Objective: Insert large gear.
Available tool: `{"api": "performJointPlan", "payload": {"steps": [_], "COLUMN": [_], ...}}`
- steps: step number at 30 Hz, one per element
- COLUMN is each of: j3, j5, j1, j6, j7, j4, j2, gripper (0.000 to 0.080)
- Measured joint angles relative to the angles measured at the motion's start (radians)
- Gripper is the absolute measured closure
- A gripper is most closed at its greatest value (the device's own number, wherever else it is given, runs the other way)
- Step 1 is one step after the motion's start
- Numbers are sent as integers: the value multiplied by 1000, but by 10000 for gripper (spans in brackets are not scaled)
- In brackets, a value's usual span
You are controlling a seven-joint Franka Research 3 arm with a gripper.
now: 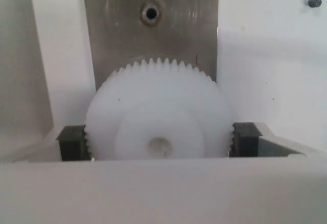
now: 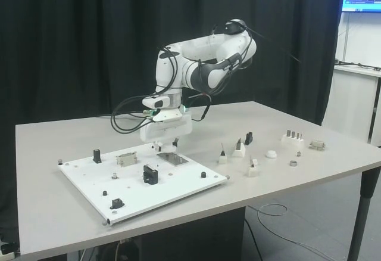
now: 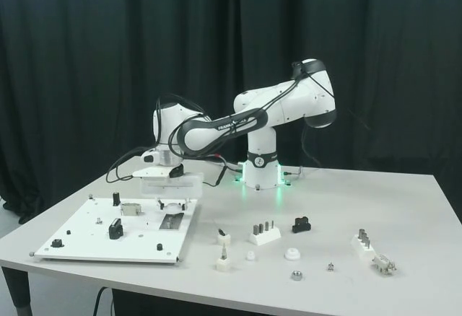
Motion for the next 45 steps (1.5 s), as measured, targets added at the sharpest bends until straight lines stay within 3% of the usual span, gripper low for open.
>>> {"api": "performJointPlan", "payload": {"steps": [19,30,45], "j3": [6,4,4], "j5": [-13,-43,-38], "j1": [-15,-15,-14], "j6": [-9,-23,-26], "j7": [-6,-11,-21], "j4": [25,25,25], "j2": [6,6,6], "gripper": [206,206,206]}}
